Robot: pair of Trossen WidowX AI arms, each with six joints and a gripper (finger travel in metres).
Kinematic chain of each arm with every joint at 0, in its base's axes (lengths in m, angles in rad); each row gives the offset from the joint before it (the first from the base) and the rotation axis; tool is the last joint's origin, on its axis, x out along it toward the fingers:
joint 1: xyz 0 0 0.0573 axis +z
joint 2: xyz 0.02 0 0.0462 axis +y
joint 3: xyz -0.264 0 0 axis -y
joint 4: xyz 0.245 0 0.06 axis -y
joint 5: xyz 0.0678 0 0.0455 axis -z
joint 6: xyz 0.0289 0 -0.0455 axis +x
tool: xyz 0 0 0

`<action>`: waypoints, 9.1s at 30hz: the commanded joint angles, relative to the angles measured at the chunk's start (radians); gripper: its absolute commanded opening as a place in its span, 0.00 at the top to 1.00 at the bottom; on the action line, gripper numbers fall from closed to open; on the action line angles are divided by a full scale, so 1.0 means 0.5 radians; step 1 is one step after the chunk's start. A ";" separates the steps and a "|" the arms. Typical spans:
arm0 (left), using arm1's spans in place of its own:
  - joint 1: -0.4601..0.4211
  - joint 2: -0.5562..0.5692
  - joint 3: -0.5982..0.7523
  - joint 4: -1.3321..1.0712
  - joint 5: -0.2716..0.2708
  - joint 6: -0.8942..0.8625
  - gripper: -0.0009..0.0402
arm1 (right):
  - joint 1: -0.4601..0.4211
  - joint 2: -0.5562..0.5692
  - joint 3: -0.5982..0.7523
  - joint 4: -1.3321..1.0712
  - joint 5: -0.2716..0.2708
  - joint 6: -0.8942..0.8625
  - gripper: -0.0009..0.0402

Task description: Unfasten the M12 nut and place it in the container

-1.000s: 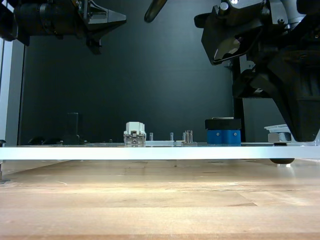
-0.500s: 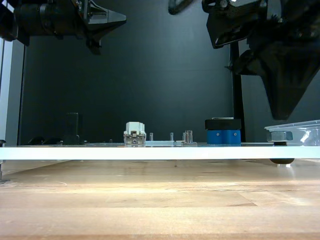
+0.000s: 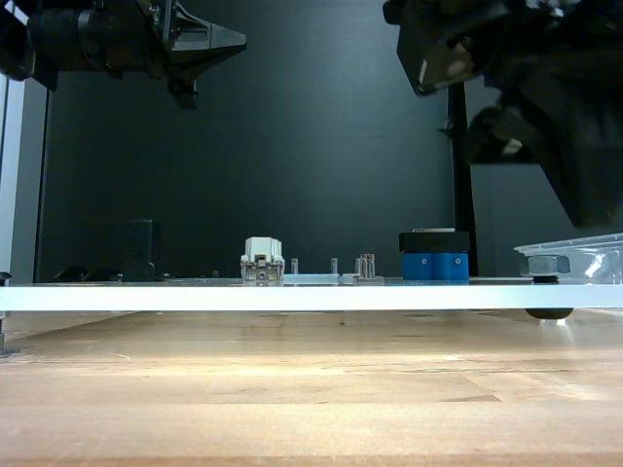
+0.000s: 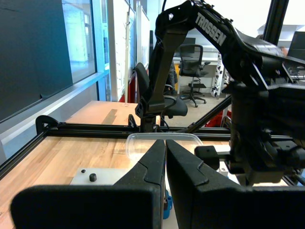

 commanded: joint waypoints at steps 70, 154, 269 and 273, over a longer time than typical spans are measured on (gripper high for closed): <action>0.000 0.000 0.000 -0.010 0.000 0.000 0.98 | 0.004 0.130 0.092 -0.091 0.104 0.050 0.98; 0.000 0.000 0.000 -0.011 0.000 0.000 0.98 | -0.037 0.133 0.211 -0.234 0.213 0.632 0.95; 0.001 0.000 0.000 -0.010 0.000 0.000 0.98 | 0.344 -1.305 -1.545 0.134 0.303 0.837 0.95; 0.001 0.000 0.000 -0.010 0.001 0.000 0.98 | 0.340 -1.305 -1.585 0.137 0.304 0.838 0.95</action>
